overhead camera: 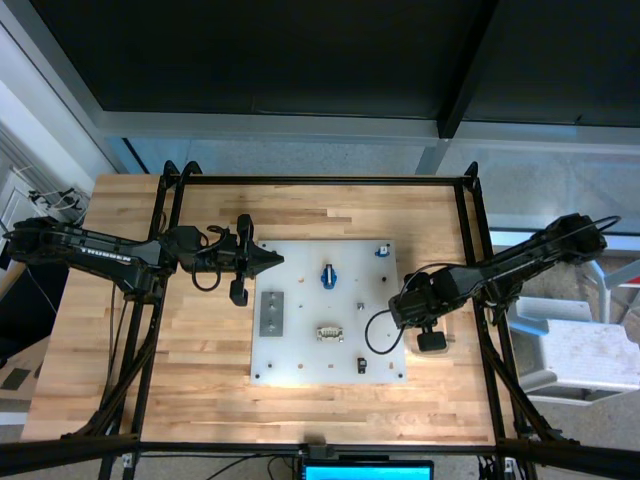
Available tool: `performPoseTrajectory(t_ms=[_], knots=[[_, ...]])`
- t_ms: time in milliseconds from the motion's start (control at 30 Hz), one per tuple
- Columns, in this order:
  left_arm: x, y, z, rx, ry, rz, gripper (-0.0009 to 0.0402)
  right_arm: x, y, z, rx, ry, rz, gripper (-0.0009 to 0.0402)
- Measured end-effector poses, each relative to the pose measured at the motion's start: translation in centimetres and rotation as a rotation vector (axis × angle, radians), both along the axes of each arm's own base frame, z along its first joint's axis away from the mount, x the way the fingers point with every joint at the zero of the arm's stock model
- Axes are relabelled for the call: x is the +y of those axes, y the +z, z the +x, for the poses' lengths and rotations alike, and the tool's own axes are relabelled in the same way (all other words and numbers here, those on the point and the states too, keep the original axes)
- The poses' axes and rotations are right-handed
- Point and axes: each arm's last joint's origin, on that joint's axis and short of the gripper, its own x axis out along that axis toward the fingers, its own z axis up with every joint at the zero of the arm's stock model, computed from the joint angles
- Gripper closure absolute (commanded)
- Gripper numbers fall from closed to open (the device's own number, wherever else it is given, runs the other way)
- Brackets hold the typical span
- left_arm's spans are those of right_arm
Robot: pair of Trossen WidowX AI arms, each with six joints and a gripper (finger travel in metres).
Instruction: Pick the 16mm bar and place in it's hole on the taskboard
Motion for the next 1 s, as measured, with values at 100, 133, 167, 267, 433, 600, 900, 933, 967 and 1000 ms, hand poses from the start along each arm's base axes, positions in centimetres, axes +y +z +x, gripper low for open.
performPoseTrajectory(t_ms=[100,133,167,267,433,600,900,933,967,1000], knots=[[0.0,0.0,0.0,0.0,0.0,0.0,0.0393,-0.1,0.9,-0.2,-0.001,-0.003,0.0,0.0393],[0.0,0.0,0.0,0.0,0.0,0.0,0.0393,-0.1,1.1,-0.3,-0.003,-0.008,0.002,0.0393],[0.0,0.0,0.0,0.0,0.0,0.0,0.0393,-0.1,1.3,-0.4,-0.005,-0.014,0.003,0.0393],[0.0,0.0,0.0,0.0,0.0,0.0,0.0393,-0.2,1.6,-0.7,-0.008,-0.03,0.006,0.0393],[0.0,0.0,0.0,0.0,0.0,0.0,0.0393,-0.3,1.8,-0.9,0.002,-0.033,0.003,0.0393],[0.0,0.0,0.0,0.0,0.0,0.0,0.0393,-0.3,1.9,-1.0,-0.005,-0.031,0.005,0.0393],[0.0,0.0,0.0,0.0,0.0,0.0,0.0393,-0.1,3.2,-2.2,-0.05,0.0,0.015,0.0391],[0.0,0.0,0.0,0.0,0.0,0.0,0.0393,-0.1,3.3,-2.5,-0.05,0.002,0.009,0.0389],[0.0,0.0,0.0,0.0,0.0,0.0,0.0393,-0.1,3.5,-2.7,-0.046,0.002,0.006,0.0385],[0.0,0.0,0.0,0.0,0.0,0.0,0.0393,-0.2,3.6,-2.9,-0.042,0.003,0.003,0.038]])
